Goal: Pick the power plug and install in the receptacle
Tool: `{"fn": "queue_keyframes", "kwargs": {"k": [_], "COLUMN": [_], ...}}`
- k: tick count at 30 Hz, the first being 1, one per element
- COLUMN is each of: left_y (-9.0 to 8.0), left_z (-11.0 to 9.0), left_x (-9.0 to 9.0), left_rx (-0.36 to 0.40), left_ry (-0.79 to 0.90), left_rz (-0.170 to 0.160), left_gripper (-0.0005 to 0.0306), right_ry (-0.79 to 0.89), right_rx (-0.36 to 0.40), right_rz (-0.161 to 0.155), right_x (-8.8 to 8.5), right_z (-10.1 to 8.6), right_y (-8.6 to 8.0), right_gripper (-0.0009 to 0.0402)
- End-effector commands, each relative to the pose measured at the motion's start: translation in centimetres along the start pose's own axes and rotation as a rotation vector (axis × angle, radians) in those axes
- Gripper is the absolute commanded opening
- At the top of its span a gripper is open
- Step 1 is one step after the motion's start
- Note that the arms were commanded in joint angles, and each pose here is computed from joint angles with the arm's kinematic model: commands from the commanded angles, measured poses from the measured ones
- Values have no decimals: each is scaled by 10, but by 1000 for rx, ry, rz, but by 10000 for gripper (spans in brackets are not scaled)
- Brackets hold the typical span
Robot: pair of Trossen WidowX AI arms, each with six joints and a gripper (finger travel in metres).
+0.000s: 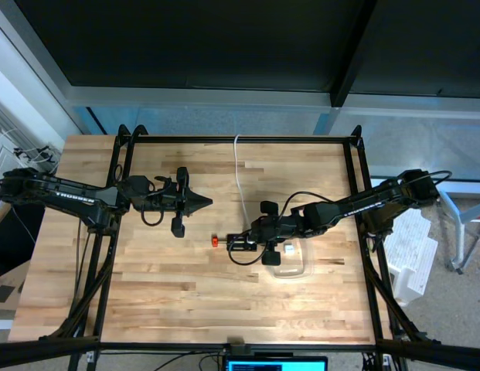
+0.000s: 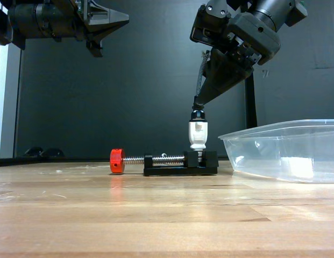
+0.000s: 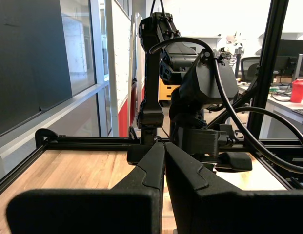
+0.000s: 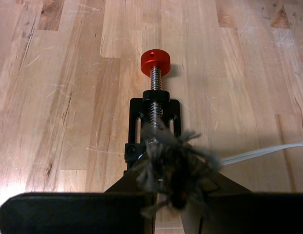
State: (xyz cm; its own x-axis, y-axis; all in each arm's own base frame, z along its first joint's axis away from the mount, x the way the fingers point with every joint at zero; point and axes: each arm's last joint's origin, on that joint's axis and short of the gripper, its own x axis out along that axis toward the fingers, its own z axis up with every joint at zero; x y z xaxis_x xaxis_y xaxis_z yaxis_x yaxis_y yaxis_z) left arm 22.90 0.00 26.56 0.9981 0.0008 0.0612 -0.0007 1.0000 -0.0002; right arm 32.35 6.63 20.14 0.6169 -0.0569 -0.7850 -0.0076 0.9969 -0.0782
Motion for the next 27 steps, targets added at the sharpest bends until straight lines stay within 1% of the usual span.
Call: {"fn": "queue_keyframes", "kwargs": {"k": [1, 9, 12, 16, 22, 27], "left_y": [0, 0, 0, 0, 0, 0], "left_z": [0, 0, 0, 0, 0, 0], "left_x": [0, 0, 0, 0, 0, 0], "left_rx": [0, 0, 0, 0, 0, 0], "left_ry": [-1, 0, -2, 0, 0, 0], "left_rz": [0, 0, 0, 0, 0, 0], "left_gripper": [0, 0, 0, 0, 0, 0], "right_ry": [3, -5, -4, 9, -8, 10], "right_rx": [-7, -7, -6, -9, -5, -9], "right_rz": [-1, 0, 0, -1, 0, -2], "right_x": [0, -5, -9, -21, -39, -43], "right_z": [1, 7, 9, 13, 15, 13], "right_y": [0, 0, 0, -2, -5, -6], "right_gripper": [59, 99, 112, 126, 135, 132]}}
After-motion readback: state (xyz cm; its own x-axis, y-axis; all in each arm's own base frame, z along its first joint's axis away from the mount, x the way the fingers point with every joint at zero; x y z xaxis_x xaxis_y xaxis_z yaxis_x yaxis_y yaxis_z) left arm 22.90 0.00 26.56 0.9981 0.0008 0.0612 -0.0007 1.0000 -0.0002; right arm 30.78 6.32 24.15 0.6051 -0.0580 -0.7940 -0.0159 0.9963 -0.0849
